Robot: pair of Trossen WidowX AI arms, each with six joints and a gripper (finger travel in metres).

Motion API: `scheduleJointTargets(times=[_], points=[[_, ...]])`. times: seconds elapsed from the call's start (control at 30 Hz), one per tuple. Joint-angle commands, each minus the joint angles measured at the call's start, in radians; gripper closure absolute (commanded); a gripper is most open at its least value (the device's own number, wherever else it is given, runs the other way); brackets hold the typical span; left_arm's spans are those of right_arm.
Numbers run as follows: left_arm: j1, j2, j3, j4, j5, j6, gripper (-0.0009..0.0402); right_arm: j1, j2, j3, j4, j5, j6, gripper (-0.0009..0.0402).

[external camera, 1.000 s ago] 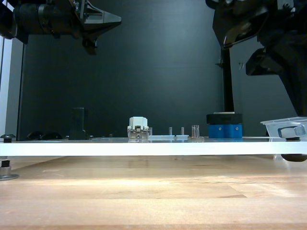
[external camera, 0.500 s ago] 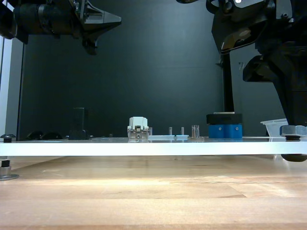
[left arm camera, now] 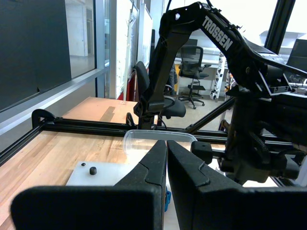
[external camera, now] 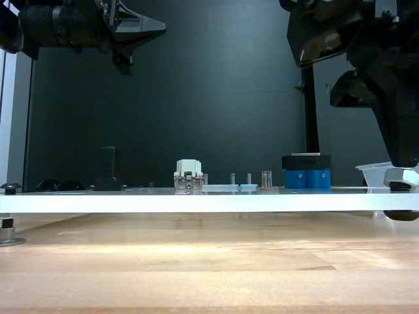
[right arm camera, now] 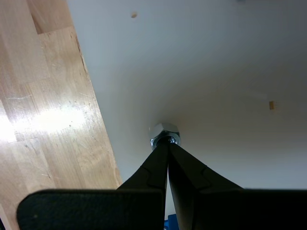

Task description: Pick the M12 nut and place it on its threads and fasten

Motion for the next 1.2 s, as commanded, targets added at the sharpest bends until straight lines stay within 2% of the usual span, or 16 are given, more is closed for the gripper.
scheduleJointTargets(times=[0.03, 0.43, 1.2], points=[[0.000, 0.000, 0.000, 0.000, 0.000, 0.000, 0.0393, 0.000, 0.001, 0.006, 0.004, 0.000, 0.000, 0.0393], [0.000, 0.000, 0.000, 0.000, 0.000, 0.000, 0.0393, 0.000, 0.033, 0.005, 0.038, 0.000, -0.011, 0.0393], [0.000, 0.000, 0.000, 0.000, 0.000, 0.000, 0.0393, 0.000, 0.015, 0.013, 0.006, 0.000, -0.017, 0.0393]])
